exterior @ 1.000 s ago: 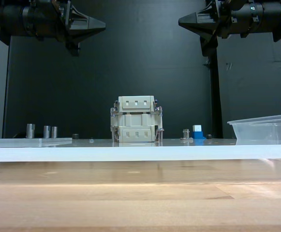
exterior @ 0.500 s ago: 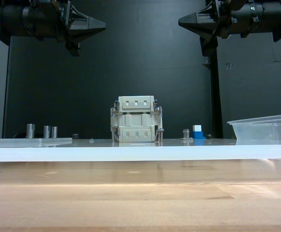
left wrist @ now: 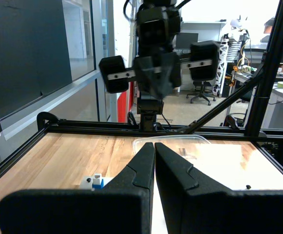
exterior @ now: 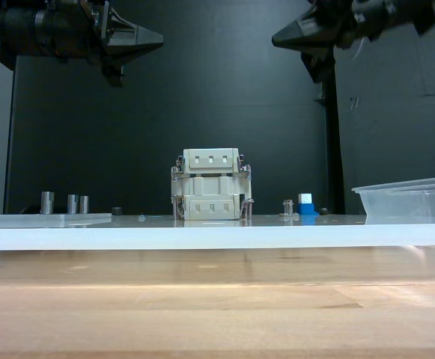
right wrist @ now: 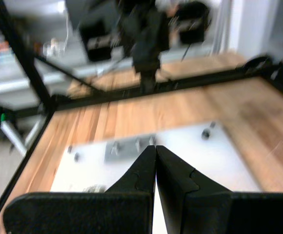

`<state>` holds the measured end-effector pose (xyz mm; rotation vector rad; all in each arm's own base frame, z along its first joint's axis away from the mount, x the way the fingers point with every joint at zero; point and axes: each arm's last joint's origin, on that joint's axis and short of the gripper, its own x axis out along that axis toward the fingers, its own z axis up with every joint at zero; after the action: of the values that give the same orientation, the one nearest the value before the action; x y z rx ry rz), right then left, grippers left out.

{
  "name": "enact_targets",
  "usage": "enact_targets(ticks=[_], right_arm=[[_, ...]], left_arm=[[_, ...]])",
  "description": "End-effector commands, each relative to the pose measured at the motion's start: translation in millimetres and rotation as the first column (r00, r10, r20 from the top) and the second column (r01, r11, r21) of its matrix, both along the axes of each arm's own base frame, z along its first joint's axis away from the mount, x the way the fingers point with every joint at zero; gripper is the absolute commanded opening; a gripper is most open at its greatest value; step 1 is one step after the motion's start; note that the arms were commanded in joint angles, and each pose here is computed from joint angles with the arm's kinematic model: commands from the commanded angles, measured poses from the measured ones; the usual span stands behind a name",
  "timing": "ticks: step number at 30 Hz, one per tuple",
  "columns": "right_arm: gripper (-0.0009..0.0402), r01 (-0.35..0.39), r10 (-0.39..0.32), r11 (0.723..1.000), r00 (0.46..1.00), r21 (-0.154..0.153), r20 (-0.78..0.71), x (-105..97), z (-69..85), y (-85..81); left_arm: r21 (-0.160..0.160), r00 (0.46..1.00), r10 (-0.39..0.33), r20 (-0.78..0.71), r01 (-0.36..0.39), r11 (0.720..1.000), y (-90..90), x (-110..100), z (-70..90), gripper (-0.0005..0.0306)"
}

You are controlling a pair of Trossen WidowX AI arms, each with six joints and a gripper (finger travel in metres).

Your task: Remove the HAN10-E connector and place it in the container

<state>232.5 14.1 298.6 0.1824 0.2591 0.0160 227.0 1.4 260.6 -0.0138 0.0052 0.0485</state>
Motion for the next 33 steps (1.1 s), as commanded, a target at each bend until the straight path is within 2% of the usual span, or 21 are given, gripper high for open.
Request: enact_targets(ticks=[1,5,10,15,21,25,33], right_arm=[[0.0000,-0.051,0.048,0.998,0.991,-0.021,-0.126,12,10.7,12.9],[0.0000,-0.106,0.092,0.994,0.957,-0.036,-0.274,32,21.6,28.1],[0.0000,-0.146,0.113,0.988,0.908,-0.051,-0.405,56,33.2,45.8],[0.0000,-0.150,0.081,0.985,0.847,-0.089,-0.525,77,40.1,58.7],[0.0000,-0.143,0.062,0.986,0.781,-0.081,-0.622,100,46.3,66.5],[0.0000,-0.138,0.051,0.987,0.745,-0.078,-0.666,115,47.3,71.2],[0.0000,-0.149,0.021,0.985,0.622,-0.092,-0.783,144,37.6,80.7]], left_arm=[[0.000,1.000,0.000,0.001,0.000,1.000,0.0,0,0.2,0.0000],[0.000,1.000,0.000,0.000,0.000,1.000,0.0,0,0.1,0.0000],[0.000,1.000,0.000,0.001,0.000,1.000,0.1,0,0.2,0.0000],[0.000,1.000,0.000,0.001,0.000,1.000,0.0,0,0.2,0.0000],[0.000,1.000,0.000,0.000,0.000,1.000,0.1,0,0.1,0.0000],[0.000,1.000,0.000,0.000,0.000,1.000,0.0,0,0.1,0.0000],[0.000,1.000,0.000,0.000,0.000,1.000,0.1,0,0.1,0.0000]])
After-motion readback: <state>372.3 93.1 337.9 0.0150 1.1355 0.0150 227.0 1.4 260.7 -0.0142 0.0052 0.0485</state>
